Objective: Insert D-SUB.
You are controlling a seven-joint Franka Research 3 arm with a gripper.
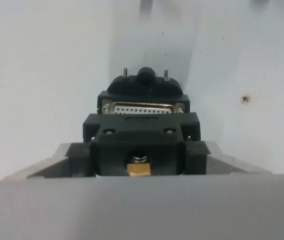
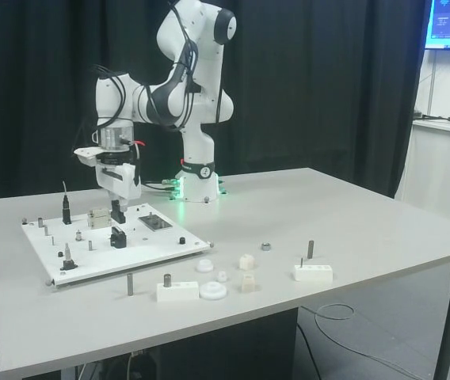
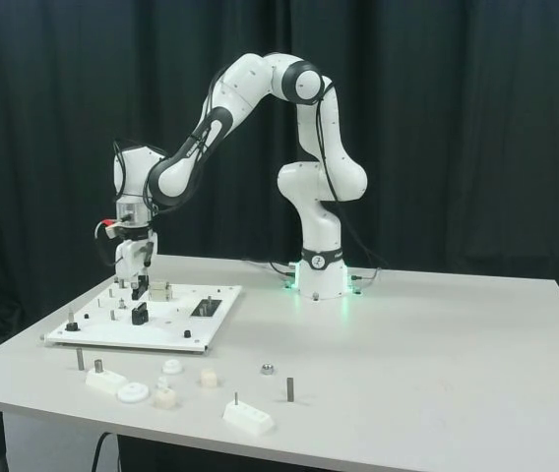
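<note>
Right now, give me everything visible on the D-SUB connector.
The D-SUB connector has a black, plastic-looking housing with a rounded back and a grey metal shell whose face shows rows of small holes. Two thin screws stick out beyond the housing. It sits in the gripper, clamped between black fingers. In the room views it hangs above the white board, over a black part on that board. Contact between the two cannot be told.

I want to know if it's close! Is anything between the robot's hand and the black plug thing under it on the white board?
Nothing: in the first room view only open air separates the hand from the black D-SUB connector on the white board.
</note>
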